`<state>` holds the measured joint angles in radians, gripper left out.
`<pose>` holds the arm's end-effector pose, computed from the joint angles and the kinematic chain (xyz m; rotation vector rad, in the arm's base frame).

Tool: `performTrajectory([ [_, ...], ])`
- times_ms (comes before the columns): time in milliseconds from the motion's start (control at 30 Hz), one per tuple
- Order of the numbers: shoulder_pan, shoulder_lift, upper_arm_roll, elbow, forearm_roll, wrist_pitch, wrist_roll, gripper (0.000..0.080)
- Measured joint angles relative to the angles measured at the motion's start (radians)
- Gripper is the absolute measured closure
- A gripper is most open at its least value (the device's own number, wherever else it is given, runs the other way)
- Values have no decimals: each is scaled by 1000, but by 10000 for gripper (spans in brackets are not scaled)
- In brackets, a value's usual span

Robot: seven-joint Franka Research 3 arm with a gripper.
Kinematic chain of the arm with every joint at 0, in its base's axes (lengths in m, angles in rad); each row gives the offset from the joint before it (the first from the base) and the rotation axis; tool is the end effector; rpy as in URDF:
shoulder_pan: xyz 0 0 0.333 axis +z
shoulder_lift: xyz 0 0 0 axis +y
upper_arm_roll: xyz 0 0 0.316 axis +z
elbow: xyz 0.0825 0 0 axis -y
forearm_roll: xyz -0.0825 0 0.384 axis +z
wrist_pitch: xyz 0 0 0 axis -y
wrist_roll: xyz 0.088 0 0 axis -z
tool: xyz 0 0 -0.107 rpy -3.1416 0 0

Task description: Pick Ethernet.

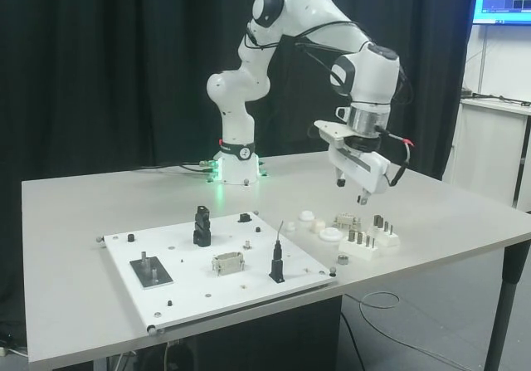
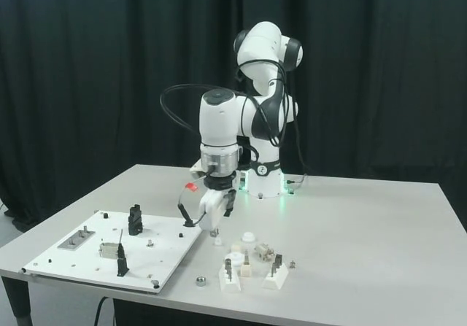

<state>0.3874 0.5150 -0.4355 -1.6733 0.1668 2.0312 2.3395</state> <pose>0.6600 0.0084 0.3188 1.0496 -2.8301 0.0264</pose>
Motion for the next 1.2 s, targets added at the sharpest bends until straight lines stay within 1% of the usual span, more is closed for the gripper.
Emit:
performTrajectory([
  [233,43,0,-47,-46,53,68,-8,3],
  [400,68,0,-64,-79,81,112,-18,3],
  [567,87,0,-69,-108,100,159,-26,3],
  [700,101,0,-70,-126,103,187,-32,3],
  [1200,153,-1,-75,-184,102,265,-40,3],
])
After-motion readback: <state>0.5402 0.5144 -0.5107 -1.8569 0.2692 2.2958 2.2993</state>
